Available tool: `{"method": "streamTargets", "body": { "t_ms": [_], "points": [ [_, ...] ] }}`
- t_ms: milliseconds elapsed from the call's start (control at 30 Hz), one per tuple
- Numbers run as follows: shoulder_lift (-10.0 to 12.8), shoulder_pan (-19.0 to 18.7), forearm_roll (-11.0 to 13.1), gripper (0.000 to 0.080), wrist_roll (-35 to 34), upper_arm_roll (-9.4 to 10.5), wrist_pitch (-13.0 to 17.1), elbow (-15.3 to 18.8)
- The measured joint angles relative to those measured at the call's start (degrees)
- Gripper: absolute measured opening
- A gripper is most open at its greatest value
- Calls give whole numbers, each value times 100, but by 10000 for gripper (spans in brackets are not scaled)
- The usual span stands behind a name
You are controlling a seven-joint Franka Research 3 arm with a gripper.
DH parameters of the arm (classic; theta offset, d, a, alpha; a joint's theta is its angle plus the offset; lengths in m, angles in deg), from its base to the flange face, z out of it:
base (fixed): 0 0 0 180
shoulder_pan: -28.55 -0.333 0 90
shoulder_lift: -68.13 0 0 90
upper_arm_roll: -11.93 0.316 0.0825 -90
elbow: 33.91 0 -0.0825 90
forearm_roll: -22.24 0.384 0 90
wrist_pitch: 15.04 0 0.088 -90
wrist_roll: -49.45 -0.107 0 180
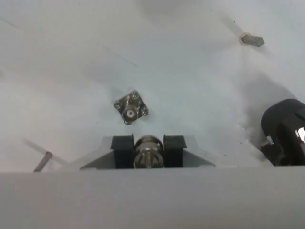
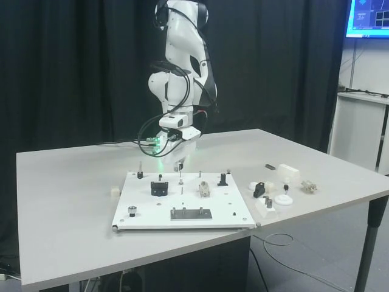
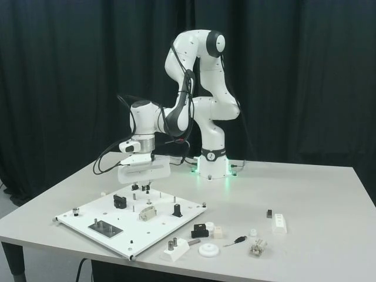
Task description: Place BNC.
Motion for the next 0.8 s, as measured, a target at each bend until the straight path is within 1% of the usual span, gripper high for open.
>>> {"method": "streamTargets", "body": {
  "t_ms": [467, 633, 800],
  "points": [
    [7, -5, 8, 126, -27, 1, 15, -17],
    [4, -48, 13, 126, -318, 17, 33, -46],
    [-29, -158, 13, 126, -563, 75, 37, -86]
  ]
}}
